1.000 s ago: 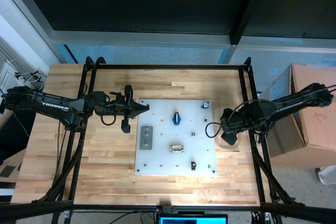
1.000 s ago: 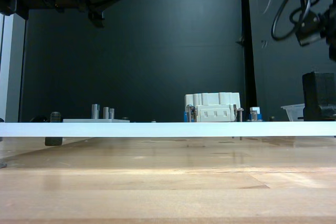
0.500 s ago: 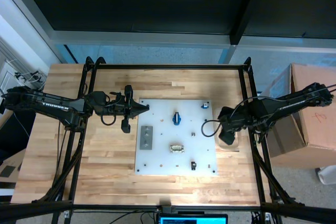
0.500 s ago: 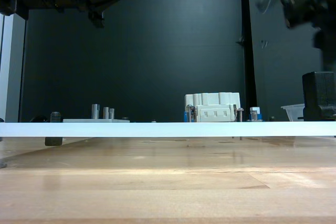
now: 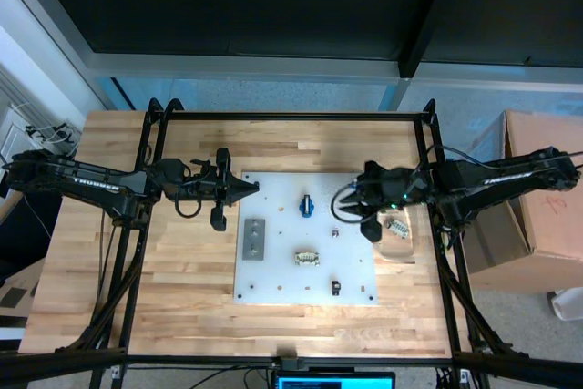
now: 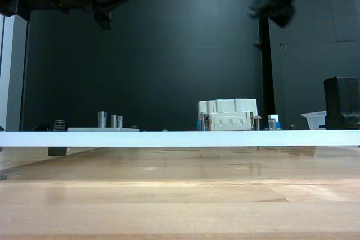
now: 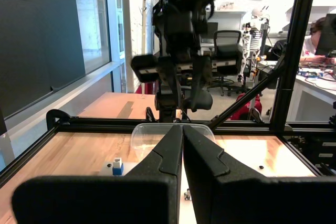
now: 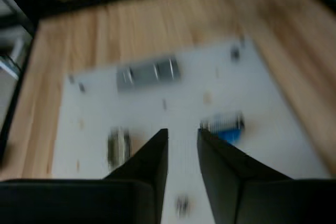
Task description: Remove the HAN10E connector from the taskboard and place in the container
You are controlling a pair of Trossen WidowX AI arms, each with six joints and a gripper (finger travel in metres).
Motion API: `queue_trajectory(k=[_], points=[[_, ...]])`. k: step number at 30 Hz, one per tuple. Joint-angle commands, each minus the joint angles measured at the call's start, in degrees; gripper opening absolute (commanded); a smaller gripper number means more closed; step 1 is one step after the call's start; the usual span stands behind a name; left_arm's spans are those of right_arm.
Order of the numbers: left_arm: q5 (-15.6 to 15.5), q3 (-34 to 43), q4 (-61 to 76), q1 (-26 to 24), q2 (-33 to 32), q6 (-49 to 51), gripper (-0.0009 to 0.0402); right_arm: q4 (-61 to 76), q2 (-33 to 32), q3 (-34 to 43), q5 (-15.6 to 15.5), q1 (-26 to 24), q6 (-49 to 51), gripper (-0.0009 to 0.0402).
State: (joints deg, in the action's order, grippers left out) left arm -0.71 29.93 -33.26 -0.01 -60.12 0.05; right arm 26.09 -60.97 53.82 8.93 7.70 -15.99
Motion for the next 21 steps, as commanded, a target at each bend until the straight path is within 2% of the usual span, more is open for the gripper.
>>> queue_trajectory(k=[1, 4, 13, 19, 21], points=[[0.0, 0.0, 0.0, 0.0, 0.0, 0.0, 0.0, -8.5, -1.4, -0.4, -1.6, -2.6, 5.2, 0.0031], [0.0, 0.0, 0.0, 0.0, 0.0, 0.0, 0.0, -18.1, -2.2, -1.9, -2.7, -3.3, 9.7, -0.0005], [0.0, 0.0, 0.0, 0.0, 0.0, 0.0, 0.0, -42.5, -2.1, -10.5, -4.7, -4.2, 11.8, -0.0001], [0.0, 0.0, 0.0, 0.0, 0.0, 0.0, 0.0, -49.5, -1.9, -15.0, -9.1, -5.9, 11.3, 0.0], [0.0, 0.0, 0.0, 0.0, 0.0, 0.0, 0.0, -50.2, -1.6, -15.8, -8.9, -6.3, 11.2, 0.0]])
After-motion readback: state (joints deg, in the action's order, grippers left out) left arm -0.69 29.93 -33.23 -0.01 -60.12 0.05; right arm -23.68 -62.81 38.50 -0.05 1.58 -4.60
